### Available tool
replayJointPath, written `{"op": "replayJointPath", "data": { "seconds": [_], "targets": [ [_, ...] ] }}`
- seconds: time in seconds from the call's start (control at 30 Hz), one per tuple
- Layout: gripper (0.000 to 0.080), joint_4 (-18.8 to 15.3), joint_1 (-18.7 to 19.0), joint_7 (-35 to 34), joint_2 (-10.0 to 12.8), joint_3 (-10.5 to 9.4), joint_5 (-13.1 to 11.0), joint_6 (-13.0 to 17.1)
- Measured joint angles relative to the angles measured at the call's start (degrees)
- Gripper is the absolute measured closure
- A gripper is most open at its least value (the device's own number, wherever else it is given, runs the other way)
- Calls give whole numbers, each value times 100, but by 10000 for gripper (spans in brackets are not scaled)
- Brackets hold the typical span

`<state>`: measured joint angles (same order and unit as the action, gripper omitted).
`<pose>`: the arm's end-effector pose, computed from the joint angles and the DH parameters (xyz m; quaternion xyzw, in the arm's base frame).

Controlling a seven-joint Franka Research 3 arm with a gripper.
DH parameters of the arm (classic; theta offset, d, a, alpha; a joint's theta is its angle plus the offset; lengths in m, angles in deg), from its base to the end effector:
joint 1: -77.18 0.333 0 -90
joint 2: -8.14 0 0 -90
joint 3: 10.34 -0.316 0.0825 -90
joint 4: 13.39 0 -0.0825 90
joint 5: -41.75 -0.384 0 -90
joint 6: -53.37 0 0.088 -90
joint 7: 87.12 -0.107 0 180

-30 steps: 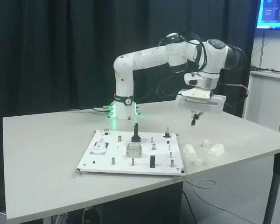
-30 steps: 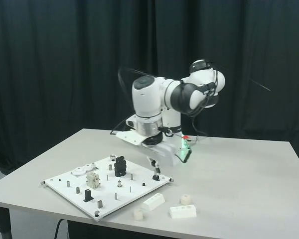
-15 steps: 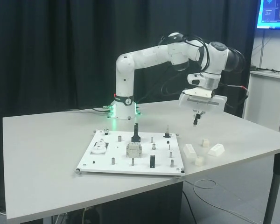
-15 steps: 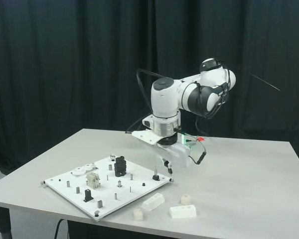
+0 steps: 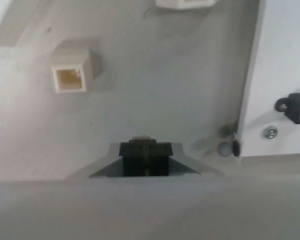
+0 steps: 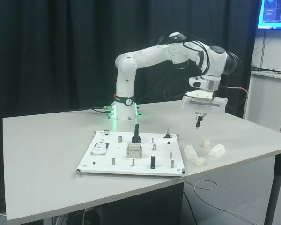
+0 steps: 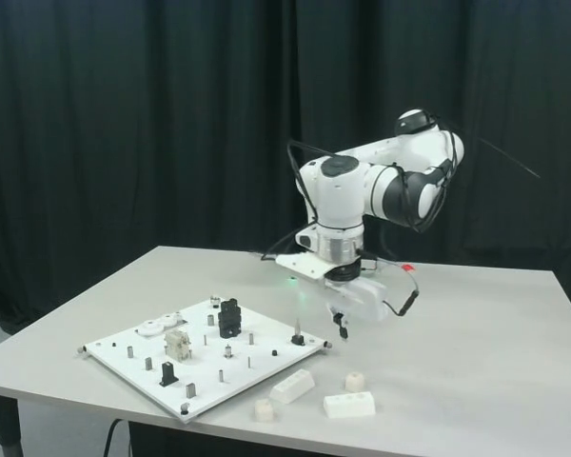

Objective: Place USB.

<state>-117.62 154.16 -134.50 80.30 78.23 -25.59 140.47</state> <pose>0.5872 0.1350 0.2958 0.7984 -0.5954 -0.0641 0.0621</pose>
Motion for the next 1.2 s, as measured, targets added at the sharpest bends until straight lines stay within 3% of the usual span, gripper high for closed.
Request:
{"op": "replayJointPath", "data": {
  "seconds": [0.27,0.6,1.2],
  "targets": [
    [776,-380,397,0,-10,-45,-62,369],
    [776,-766,758,-50,-11,-86,-206,620],
    [776,-1166,1199,-84,-56,-236,-345,1149]
  ]
}}
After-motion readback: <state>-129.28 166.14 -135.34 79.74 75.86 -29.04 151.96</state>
